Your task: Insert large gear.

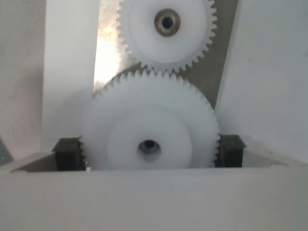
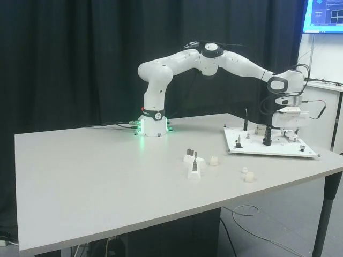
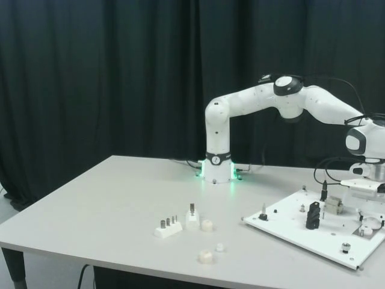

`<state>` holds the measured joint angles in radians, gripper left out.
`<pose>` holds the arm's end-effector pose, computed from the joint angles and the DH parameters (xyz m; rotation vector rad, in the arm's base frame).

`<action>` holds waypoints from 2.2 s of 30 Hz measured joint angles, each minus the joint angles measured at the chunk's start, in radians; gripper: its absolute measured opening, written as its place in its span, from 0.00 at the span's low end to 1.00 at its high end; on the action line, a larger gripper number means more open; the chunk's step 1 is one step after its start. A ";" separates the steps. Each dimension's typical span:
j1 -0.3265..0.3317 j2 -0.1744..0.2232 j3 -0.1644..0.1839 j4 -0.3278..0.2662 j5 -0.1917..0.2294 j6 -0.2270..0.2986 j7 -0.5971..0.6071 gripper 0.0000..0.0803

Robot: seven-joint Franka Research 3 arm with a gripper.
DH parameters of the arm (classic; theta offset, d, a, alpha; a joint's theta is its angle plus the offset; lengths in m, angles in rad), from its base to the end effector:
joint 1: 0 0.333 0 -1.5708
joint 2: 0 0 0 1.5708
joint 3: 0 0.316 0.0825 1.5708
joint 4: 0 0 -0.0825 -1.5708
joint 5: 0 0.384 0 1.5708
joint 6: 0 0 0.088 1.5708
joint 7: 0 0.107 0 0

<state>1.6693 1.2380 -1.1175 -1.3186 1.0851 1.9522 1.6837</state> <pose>0.4193 0.6064 0.2123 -2.5865 1.7127 -0.0750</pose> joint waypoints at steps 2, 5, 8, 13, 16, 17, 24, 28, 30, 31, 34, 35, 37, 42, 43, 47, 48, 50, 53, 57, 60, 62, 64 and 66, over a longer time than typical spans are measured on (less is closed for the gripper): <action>-0.001 0.000 0.003 0.000 -0.001 0.002 -0.026 0.74; -0.002 0.000 0.005 0.000 -0.002 0.002 -0.060 0.74; -0.003 0.000 0.008 0.000 -0.002 0.004 -0.078 0.74; -0.007 0.000 0.016 0.000 -0.004 0.011 -0.089 0.74; -0.010 -0.001 0.022 0.000 -0.005 0.016 -0.090 0.74; -0.010 -0.001 0.022 0.000 -0.005 0.016 -0.090 0.74; -0.010 -0.002 0.022 0.000 -0.006 0.016 -0.090 0.74; -0.010 -0.002 0.022 0.000 -0.006 0.016 -0.090 0.74; -0.010 -0.002 0.023 0.000 -0.006 0.016 -0.090 0.74; -0.010 -0.002 0.023 0.000 -0.006 0.016 -0.090 0.74; -0.011 -0.003 0.023 0.000 -0.006 0.016 -0.089 0.74; -0.011 -0.003 0.023 0.000 -0.006 0.016 -0.088 0.74; -0.012 -0.004 0.023 0.000 -0.006 0.014 -0.085 0.74; -0.018 -0.014 0.022 0.000 -0.006 0.014 -0.072 0.74; -0.021 -0.019 0.022 0.000 -0.006 0.012 -0.070 0.74; -0.031 -0.039 0.019 0.000 -0.006 -0.002 -0.070 0.97; -0.033 -0.045 0.018 0.000 -0.006 -0.007 -0.070 0.97; -0.038 -0.055 0.012 0.000 -0.006 -0.021 -0.070 0.97; -0.042 -0.066 0.001 0.000 -0.006 -0.042 -0.070 0.99; -0.044 -0.076 -0.013 0.001 -0.006 -0.065 -0.072 0.99; -0.045 -0.080 -0.020 0.001 -0.006 -0.077 -0.075 0.99; -0.045 -0.081 -0.024 0.002 -0.006 -0.081 -0.075 0.99; -0.045 -0.081 -0.027 0.004 -0.005 -0.086 -0.075 1.00; -0.045 -0.081 -0.029 0.006 -0.005 -0.092 -0.075 1.00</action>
<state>1.6244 1.1567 -1.1468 -1.3131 1.0798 1.8597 1.6087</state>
